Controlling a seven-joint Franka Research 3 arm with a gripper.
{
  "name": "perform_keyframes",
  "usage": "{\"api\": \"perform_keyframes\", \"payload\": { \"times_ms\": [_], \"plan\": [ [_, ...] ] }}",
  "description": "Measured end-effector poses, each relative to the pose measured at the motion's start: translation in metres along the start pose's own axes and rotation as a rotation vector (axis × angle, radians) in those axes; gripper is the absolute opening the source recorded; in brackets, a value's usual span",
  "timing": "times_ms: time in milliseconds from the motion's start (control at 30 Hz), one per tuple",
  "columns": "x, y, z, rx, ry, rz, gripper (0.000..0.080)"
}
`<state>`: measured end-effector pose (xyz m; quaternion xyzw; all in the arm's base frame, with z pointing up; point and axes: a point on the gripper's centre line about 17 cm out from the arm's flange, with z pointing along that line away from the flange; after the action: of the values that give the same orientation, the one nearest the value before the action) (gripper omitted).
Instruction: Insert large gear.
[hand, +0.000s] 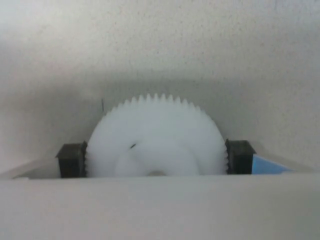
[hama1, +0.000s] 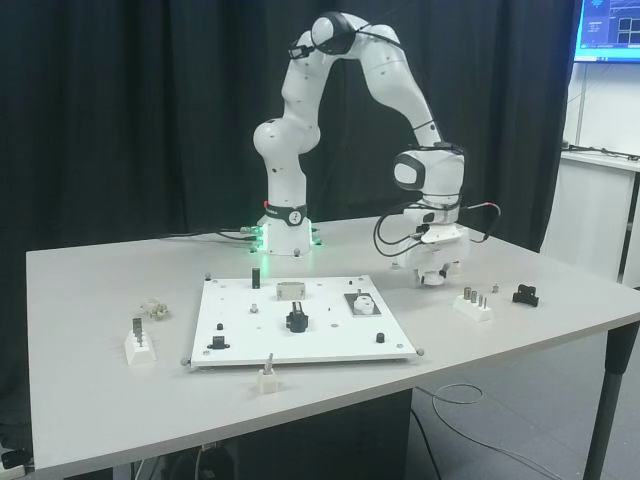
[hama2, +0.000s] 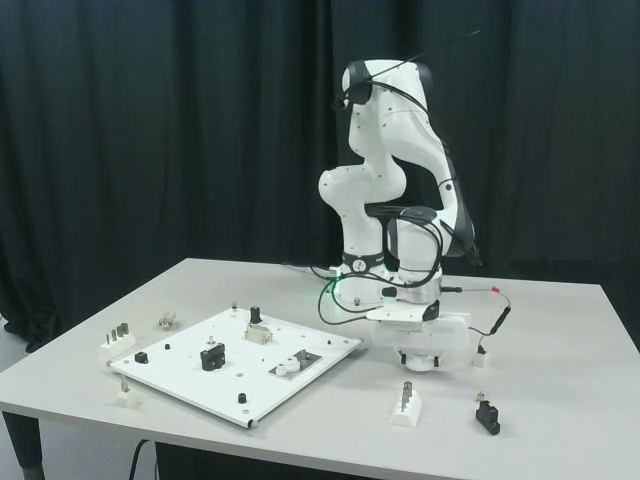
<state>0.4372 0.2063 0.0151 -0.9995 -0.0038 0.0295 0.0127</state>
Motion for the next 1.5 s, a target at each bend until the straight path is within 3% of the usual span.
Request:
{"api": "perform_keyframes", "payload": {
  "times_ms": [300, 1000, 1500],
  "plan": [
    [0.001, 0.0, -0.008, 0.007, 0.0, 0.005, 0.0593],
    [0.007, 0.003, -0.011, 0.011, 0.008, -0.009, 0.0593],
    [0.026, 0.025, -0.021, 0.011, 0.035, -0.022, 0.0593]
  ]
}}
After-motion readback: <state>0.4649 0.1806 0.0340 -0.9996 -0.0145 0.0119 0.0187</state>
